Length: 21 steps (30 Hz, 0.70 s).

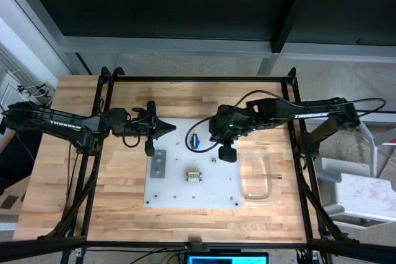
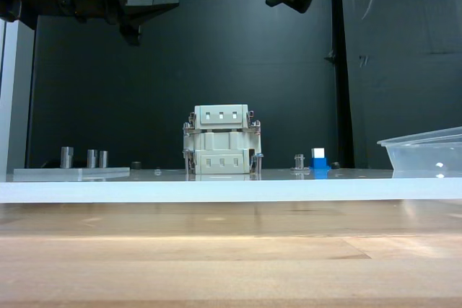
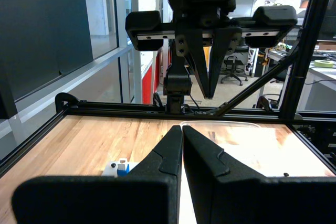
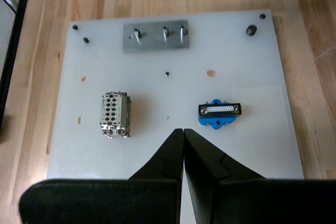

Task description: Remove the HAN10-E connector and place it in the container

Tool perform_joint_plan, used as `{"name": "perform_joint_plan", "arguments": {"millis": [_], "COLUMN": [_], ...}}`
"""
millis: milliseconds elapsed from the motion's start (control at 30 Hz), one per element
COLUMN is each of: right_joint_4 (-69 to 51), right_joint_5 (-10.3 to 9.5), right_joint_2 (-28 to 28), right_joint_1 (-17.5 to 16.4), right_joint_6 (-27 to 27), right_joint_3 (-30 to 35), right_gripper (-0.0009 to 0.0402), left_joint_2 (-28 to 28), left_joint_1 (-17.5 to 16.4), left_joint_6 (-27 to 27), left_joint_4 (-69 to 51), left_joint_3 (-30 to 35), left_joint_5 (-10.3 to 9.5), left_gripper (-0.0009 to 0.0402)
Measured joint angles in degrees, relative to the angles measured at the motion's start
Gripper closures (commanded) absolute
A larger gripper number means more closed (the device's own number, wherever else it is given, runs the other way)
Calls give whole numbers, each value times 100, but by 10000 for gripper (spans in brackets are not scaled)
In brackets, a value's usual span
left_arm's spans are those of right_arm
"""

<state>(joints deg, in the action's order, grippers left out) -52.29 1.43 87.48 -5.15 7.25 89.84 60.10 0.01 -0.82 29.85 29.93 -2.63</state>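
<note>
Resting on the white plastic board [image 1: 179,196], the small beige-grey rectangular HAN10-E connector [image 1: 194,177] lies untouched at eight o'clock from the raised right gripper [image 1: 228,151], whose fingers [image 4: 165,158] are clenched together. The left gripper [image 1: 175,128], likewise clenched, hovers at the connector's eleven o'clock.

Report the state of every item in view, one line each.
HAN10-E connector: mounted on the white board, not grasped.
container: upright, empty, beside the board.
left gripper: shut, empty, raised above the board.
right gripper: shut, empty, raised, pointing down at the board.
blue connector: lying on the board, untouched.
grey plate: flat on the board, three pegs standing.
</note>
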Motion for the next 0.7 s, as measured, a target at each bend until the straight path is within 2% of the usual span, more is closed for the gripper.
{"name": "perform_joint_plan", "arguments": {"millis": [367, 700], "right_joint_4": [-1040, -1899], "right_joint_5": [2, 48], "right_joint_2": [1012, 1908], "right_joint_1": [-92, -350], "right_joint_6": [7, 304], "right_joint_3": [1211, 2406], "right_gripper": [393, 393], "left_joint_2": [0, 0], "left_joint_1": [0, 0], "left_joint_6": [0, 0], "left_joint_4": [-2, -2], "left_joint_3": [2, 2], "left_joint_5": [0, 0], "left_gripper": [393, 393]}}
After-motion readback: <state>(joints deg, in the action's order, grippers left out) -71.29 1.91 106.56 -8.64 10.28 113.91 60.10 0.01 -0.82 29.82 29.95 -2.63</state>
